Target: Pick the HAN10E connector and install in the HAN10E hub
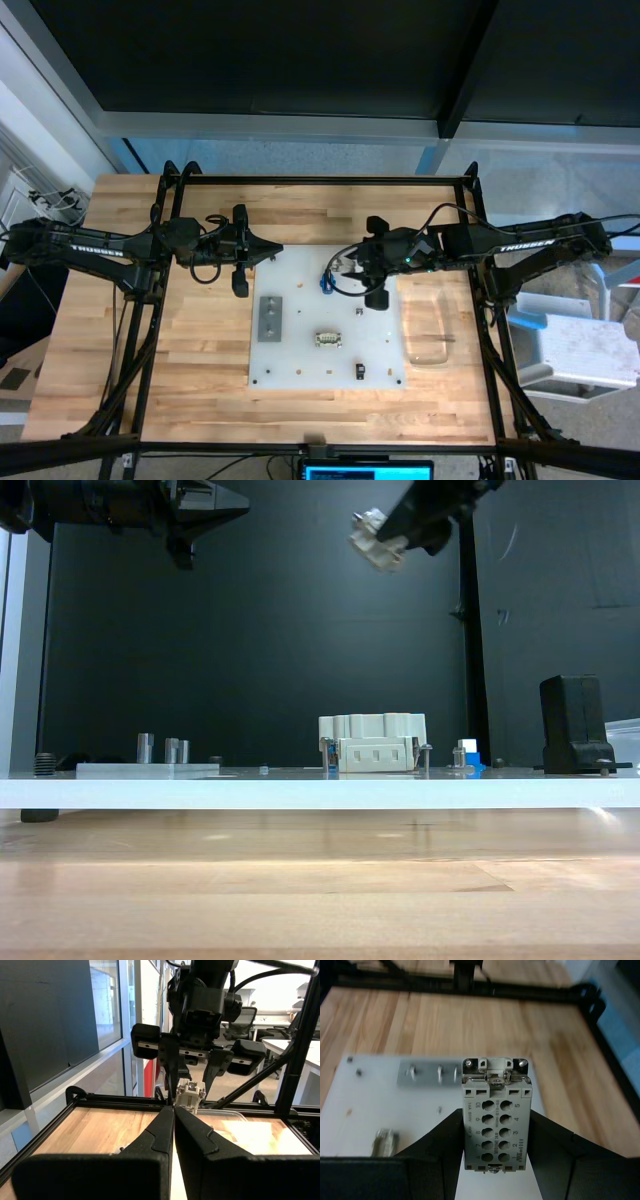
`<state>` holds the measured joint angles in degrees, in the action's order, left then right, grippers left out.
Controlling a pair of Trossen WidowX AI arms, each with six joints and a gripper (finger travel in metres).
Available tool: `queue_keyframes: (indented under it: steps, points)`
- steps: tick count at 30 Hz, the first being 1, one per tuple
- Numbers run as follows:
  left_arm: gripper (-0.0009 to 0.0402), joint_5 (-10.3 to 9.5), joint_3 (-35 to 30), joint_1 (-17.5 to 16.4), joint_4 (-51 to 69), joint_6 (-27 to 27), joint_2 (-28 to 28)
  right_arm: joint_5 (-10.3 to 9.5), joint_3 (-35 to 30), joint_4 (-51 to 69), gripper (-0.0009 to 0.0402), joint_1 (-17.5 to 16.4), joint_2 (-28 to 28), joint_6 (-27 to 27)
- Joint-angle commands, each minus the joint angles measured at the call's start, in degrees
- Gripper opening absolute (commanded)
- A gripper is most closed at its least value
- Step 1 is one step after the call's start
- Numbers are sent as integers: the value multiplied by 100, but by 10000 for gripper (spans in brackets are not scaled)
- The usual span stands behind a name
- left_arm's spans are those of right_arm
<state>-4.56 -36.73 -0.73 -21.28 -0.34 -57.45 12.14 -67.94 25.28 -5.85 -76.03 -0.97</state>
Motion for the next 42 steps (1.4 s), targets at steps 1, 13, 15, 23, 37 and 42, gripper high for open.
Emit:
queue_keyframes:
  steps: [1,13,15,23,37,42]
  points:
    - [0,2,-2,-2,-2,2,0,-17,7,-385,0,50,-63,-278]
    - [0,2,-2,-2,-2,2,0,-238,-822,-693,0,258,-457,-455]
    - [0,2,-2,0,-2,0,0,-527,-1012,-837,0,289,-605,-444]
    - [0,2,-2,-2,-2,0,0,-570,-866,-1980,0,323,-776,-551]
    - [0,2,-2,-2,-2,0,0,-575,4,-3974,0,369,-763,-555]
    - [0,2,-2,-2,-2,2,0,-575,11,-3971,0,398,-763,-584]
